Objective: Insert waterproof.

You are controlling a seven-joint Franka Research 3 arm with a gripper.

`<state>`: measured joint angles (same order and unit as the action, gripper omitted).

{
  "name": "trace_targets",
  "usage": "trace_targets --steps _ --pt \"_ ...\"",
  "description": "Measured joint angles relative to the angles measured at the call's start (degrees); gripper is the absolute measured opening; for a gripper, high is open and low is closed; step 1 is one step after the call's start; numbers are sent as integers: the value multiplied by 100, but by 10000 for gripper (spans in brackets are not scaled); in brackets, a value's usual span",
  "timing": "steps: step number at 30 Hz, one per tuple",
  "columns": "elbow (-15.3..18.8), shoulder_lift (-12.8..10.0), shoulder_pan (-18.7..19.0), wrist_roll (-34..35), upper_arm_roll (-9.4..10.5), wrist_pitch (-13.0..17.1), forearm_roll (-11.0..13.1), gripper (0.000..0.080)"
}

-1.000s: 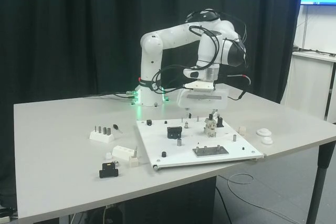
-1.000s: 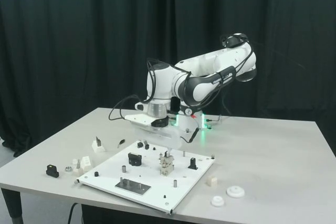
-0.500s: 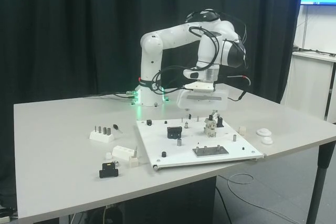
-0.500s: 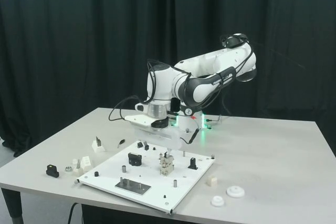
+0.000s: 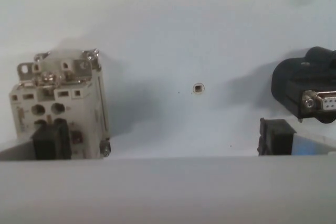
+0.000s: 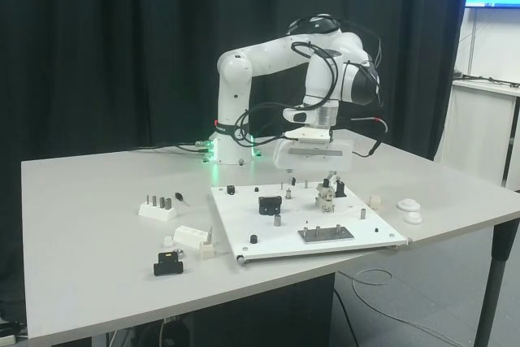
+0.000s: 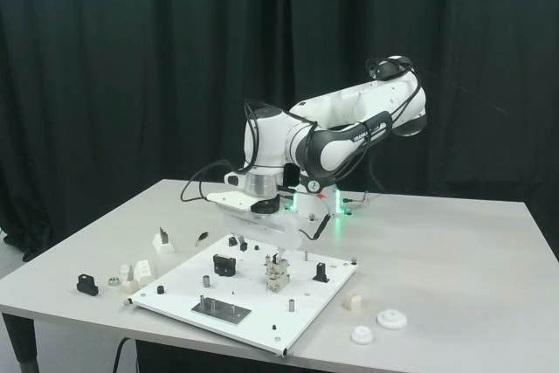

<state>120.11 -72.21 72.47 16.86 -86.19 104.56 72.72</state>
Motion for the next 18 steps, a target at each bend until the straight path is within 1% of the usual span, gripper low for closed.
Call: trace_targets --steps 18 --pt "16 1 1 -40 2 -15 4 800"
